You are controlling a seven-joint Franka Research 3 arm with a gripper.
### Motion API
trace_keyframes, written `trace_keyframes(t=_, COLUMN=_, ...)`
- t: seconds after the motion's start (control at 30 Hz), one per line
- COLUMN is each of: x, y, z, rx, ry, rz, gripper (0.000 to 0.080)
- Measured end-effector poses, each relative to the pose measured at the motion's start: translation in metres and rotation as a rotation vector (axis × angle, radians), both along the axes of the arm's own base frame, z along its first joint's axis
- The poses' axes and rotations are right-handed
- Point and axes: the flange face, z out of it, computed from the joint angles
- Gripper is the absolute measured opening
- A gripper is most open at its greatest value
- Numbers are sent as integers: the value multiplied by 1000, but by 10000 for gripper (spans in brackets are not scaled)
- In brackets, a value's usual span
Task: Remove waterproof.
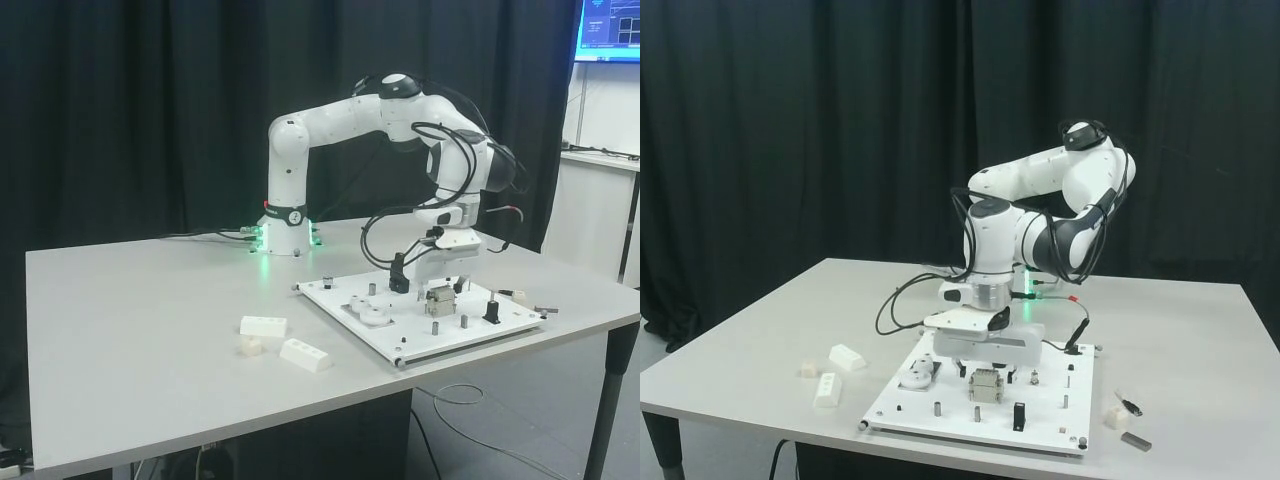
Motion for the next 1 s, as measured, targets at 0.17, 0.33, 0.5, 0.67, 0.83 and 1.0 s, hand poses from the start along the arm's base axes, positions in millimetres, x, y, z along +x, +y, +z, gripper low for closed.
trace_keyframes(t=0.17, x=0, y=0, z=-1, rx=1, ry=2, rz=12, gripper=800)
trace_keyframes(t=0.33, x=0, y=0, z=-2, rx=3, ry=4, rz=38, gripper=800)
trace_keyframes(t=0.5, x=0, y=0, z=-2, rx=7, ry=2, rz=37, gripper=800)
trace_keyframes(t=0.67, x=0, y=-2, z=-3, rx=14, ry=-1, rz=31, gripper=664)
trace_keyframes(t=0.83, x=0, y=-2, z=-2, rx=16, ry=-1, rz=30, gripper=617)
trace_keyframes(t=1.0, x=0, y=-2, z=-2, rx=18, ry=-1, rz=29, gripper=619)
